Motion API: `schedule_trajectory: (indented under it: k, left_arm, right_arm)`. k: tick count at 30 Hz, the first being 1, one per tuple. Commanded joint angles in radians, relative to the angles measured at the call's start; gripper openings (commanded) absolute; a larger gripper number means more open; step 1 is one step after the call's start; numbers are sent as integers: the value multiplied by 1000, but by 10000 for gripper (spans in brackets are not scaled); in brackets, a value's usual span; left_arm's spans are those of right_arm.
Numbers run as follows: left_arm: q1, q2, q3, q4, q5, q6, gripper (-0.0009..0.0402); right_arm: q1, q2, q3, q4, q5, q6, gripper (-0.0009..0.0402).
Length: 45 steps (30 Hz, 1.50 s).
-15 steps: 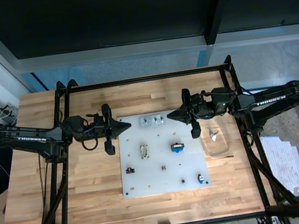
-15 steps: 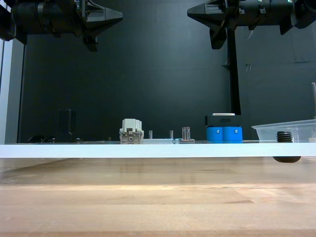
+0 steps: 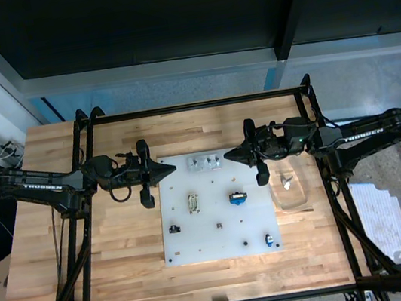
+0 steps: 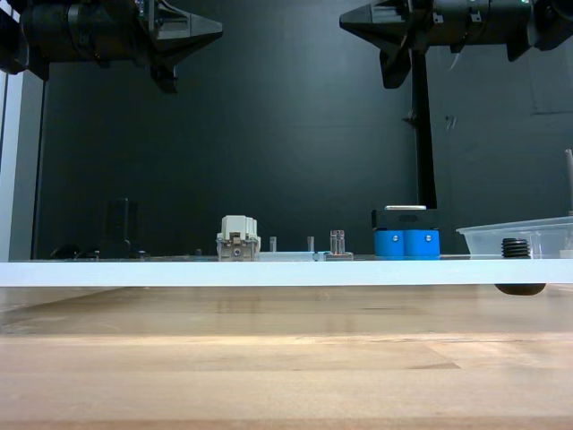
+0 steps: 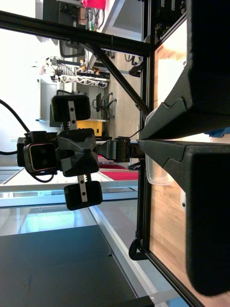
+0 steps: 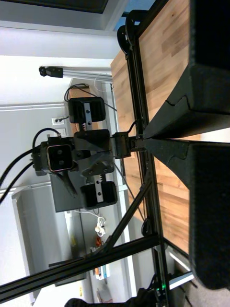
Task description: Pick the RJ45 connector and install on taskboard
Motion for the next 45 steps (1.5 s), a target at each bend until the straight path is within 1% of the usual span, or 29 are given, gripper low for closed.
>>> schedule_trajectory:
  k: [1,8,23,26,35,40,45]
  left_arm:
    - [0,0,0,0,0,0,0]
    - [0,0,0,0,0,0,0]
    - [0,0,0,0,0,0,0]
    - [0,0,0,0,0,0,0]
    - [0,0,0,0,0,0,0]
    - [0,0,0,0,0,0,0]
    - [0,0,0,0,0,0,0]
  right_arm:
    - [1,-26,26,-85,0,-3,0]
    - [3,-100,85,-401,0,-19,0]
    - [5,-303,93,-853,-8,-7,0]
    - [6,-314,135,-982,-8,-11,0]
    - [10,-314,306,-1388,-7,-35,0]
    - [12,-316,396,-1606,-7,-33,0]
    - [14,-315,426,-1773,-7,-39,0]
